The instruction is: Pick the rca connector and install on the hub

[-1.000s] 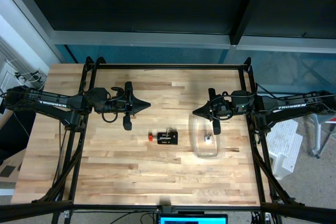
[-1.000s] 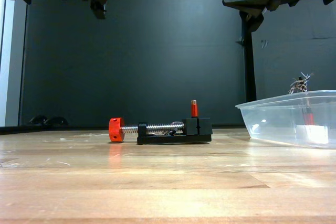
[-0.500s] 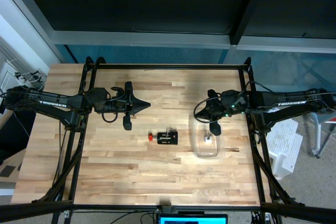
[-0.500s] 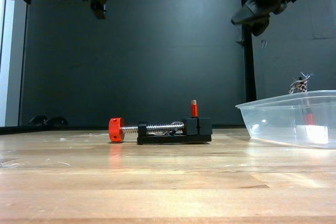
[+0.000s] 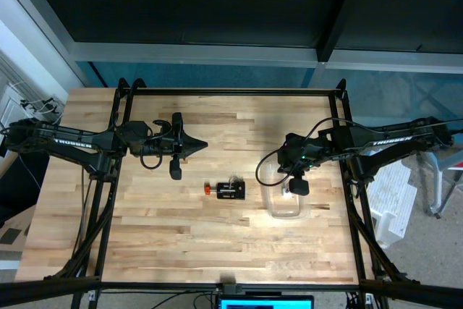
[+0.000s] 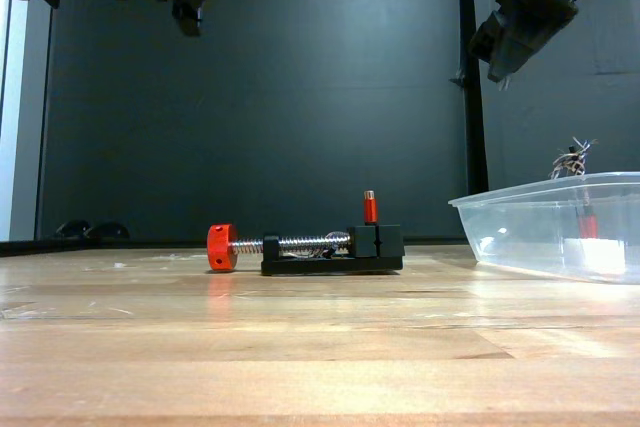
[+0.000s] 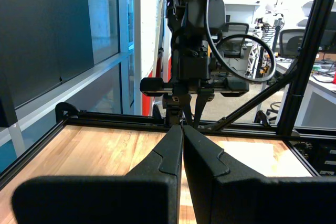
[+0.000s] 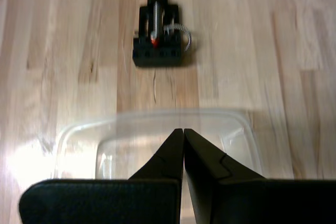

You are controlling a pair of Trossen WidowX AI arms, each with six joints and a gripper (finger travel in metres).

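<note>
Found the jaws pressed together on the right gripper [image 8: 183,129], tilted down above the clear tray [image 5: 273,212] right of centre in the high view. Saw the rca connector [image 5: 287,190] inside that tray, too small to tell its axis. Judged best to part the jaws, then descend slowly and straight. Noted the hub [image 5: 231,191] on the worktop [image 5: 181,236] at centre, lengthwise left-right, red tip leftward. Spotted the left gripper [image 5: 205,144] left of centre, jaws likewise together

Matte-black left arm [image 5: 72,142] and right arm [image 5: 394,137]: white TROSSEN lettering, looped black cables at wrists. Black wedge fingers on left gripper [image 7: 182,125] and right gripper [image 8: 183,129], tips meeting.
</note>
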